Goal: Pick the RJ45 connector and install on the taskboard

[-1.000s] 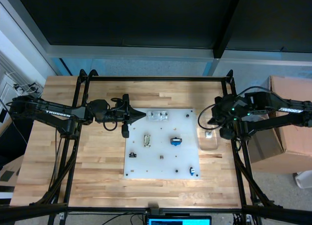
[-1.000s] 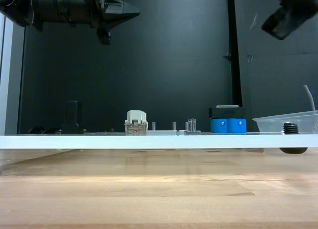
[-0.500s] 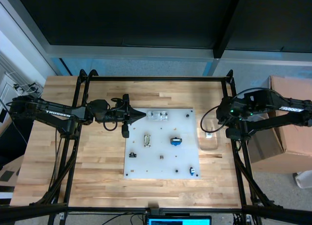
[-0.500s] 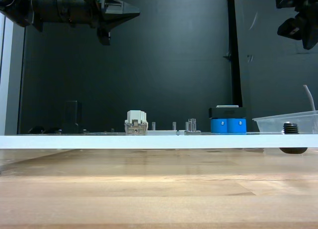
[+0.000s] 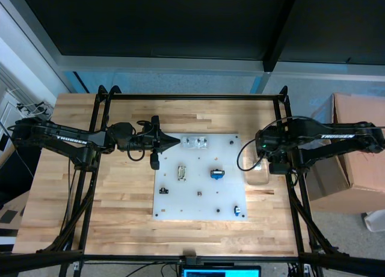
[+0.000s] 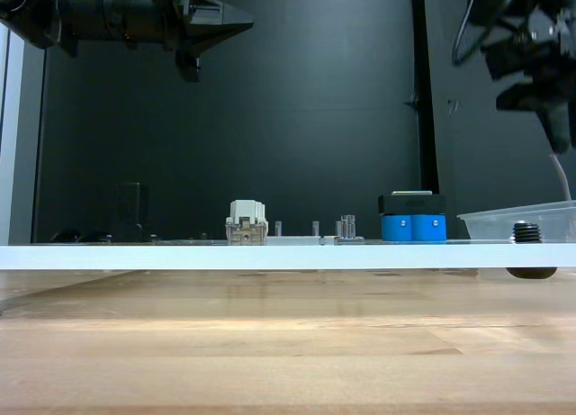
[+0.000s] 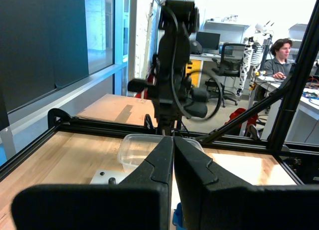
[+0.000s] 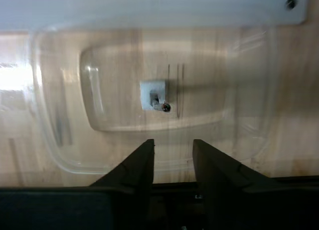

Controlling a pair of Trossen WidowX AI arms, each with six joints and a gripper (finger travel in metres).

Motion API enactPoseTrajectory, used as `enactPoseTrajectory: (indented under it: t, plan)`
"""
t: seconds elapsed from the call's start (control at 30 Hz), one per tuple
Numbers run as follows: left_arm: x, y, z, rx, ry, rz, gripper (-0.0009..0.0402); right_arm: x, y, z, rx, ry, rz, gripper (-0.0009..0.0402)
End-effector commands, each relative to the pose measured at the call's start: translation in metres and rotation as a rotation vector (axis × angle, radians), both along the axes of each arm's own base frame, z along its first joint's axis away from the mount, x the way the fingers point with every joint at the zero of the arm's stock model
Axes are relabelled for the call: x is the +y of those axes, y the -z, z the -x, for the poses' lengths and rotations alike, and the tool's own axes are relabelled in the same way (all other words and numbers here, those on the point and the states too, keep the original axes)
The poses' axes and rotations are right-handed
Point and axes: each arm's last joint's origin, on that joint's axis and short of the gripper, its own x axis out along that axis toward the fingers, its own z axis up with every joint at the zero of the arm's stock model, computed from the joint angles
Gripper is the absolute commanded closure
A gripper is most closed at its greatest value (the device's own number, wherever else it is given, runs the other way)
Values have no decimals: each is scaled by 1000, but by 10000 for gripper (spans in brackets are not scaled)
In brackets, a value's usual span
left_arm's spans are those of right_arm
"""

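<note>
Off the right edge of the taskboard (image 5: pixel 186 208), the RJ45 connector (image 8: pixel 155 95) was seen lying free in the tray (image 6: pixel 513 224). The right gripper (image 8: pixel 173 145) was held above it, fingers parted, empty. High over the taskboard's left edge, the left gripper (image 7: pixel 173 138) was seen closed on nothing. With an off-centre descent, the connector could be nudged aside.

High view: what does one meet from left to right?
Left gripper, shut, over the board's far-left corner → beige connector → blue block → right gripper, open, over the clear tray where the RJ45 connector lies free.
</note>
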Motion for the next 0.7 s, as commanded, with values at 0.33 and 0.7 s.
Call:
enactPoseTrajectory:
  t: [0.33,0.7]
  plan:
    - [0,0,0,0,0,0,393,1,44,-19,0,-8,-3,221]
    - [0,0,0,0,0,0,393,2,59,-31,70,-21,-33,236]
